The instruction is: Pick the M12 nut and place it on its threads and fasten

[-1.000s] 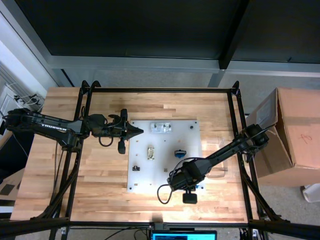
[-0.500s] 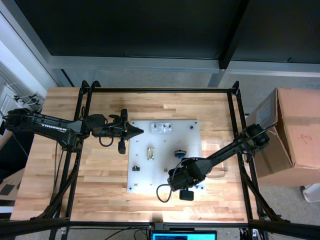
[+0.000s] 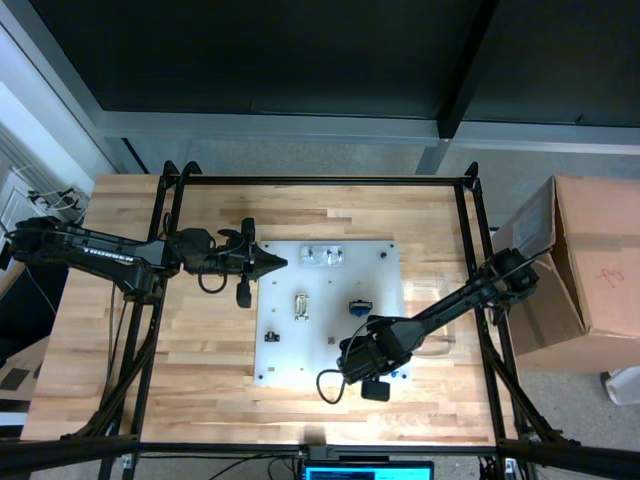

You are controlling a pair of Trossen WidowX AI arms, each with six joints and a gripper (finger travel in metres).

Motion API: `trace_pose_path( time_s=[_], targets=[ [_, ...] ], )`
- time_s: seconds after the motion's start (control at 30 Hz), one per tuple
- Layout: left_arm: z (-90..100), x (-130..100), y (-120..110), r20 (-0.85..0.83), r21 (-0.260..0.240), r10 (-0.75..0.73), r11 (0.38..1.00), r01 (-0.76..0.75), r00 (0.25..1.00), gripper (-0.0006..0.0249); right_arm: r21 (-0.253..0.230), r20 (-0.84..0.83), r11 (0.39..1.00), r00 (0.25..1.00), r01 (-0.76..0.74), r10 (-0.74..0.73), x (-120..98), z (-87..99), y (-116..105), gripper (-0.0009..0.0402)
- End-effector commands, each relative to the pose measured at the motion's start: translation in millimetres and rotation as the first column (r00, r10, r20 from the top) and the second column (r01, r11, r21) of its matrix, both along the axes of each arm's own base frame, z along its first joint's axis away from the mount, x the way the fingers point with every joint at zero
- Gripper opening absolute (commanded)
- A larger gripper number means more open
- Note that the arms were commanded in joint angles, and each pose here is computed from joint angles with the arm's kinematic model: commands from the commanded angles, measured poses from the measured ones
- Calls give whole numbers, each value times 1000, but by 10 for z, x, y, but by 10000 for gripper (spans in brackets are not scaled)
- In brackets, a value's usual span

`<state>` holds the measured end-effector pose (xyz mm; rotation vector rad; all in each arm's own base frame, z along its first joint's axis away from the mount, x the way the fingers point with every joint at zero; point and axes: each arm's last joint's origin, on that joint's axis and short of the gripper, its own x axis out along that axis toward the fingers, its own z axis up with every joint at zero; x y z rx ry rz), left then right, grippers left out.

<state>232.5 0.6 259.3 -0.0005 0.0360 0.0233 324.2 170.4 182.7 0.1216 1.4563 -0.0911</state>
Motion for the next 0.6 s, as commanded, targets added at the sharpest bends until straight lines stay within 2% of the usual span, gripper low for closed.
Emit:
trace_pose_path(
  time_s=[0.03, 0.1, 0.17, 0.27, 0.3, 0.37, 0.6],
  targets=[
    [0, 0, 0, 0, 0, 0, 1000, 0, 1000, 0, 1, 12, 1000, 1000, -1, 1, 11, 3, 1, 0],
    [1, 0, 0, 1, 0, 0, 1000, 0, 1000, 0, 30, 6, 999, 1000, -13, 13, 13, 3, 13, 0],
    [2, -1, 0, 2, 0, 0, 1000, 0, 1000, 0, 87, -10, 995, 999, -42, 43, 19, -4, 35, 0],
    [-3, 0, 1, -2, 0, 0, 1000, 0, 1000, 0, 249, -55, 962, 989, -116, 134, 4, 5, 87, 0],
    [0, 0, 0, 0, 0, 0, 1000, 0, 1000, 0, 281, -64, 951, 986, -132, 155, -2, 7, 96, 0],
    [1, 0, 1, 2, 0, 0, 1000, 0, 1000, 0, 262, -65, 956, 986, -130, 152, -5, 8, 88, 0],
    [1, 0, 0, 1, 0, 0, 1000, 0, 1000, 0, 9, -3, 999, 999, -51, 51, 5, 8, 4, 0]
  ],
)
